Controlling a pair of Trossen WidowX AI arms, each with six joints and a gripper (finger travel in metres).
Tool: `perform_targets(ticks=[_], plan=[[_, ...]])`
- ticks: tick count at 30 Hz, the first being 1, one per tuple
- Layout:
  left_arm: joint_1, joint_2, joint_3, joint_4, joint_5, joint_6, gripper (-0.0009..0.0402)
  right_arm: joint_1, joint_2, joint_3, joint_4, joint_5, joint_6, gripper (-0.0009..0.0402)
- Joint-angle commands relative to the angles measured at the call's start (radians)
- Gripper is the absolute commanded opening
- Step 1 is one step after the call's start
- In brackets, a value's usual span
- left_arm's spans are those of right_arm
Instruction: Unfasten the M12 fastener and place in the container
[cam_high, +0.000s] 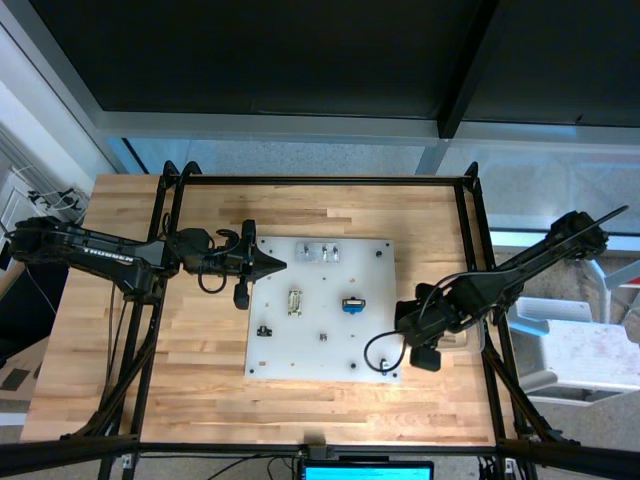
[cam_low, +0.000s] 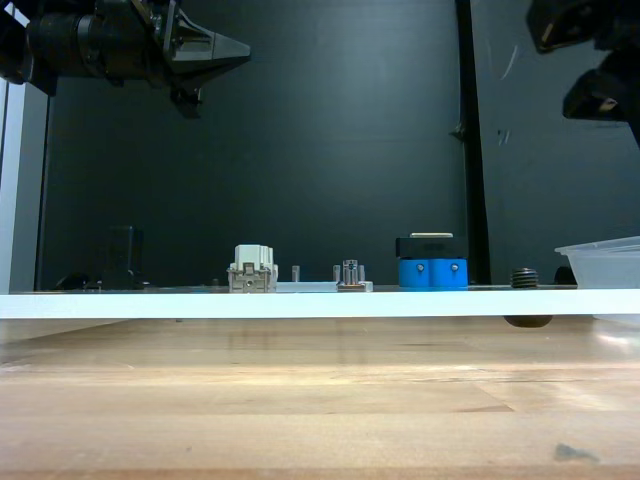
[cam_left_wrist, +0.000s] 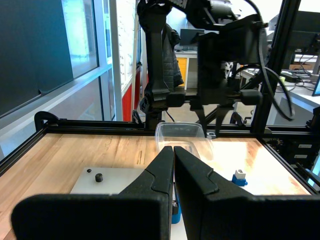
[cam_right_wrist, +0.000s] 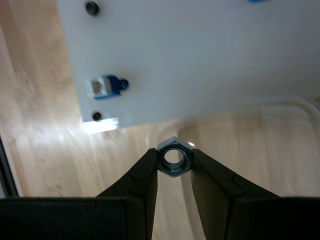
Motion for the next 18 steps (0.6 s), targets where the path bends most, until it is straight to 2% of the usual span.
perform_targets(ticks=[1,12,18], plan=[[0.0,0.0,0.0,0.0,0.0,0.0,0.0,0.0,-0.055,-0.053,0.0,0.001,0.001,0.0012],[0.0,0.0,0.0,0.0,0.0,0.0,0.0,0.0,-0.205,-0.201,0.0,0.0,0.001,0.0012],[0.0,0.0,0.0,0.0,0.0,0.0,0.0,0.001,-0.244,-0.234,-0.014,0.0,0.0,0.0012]])
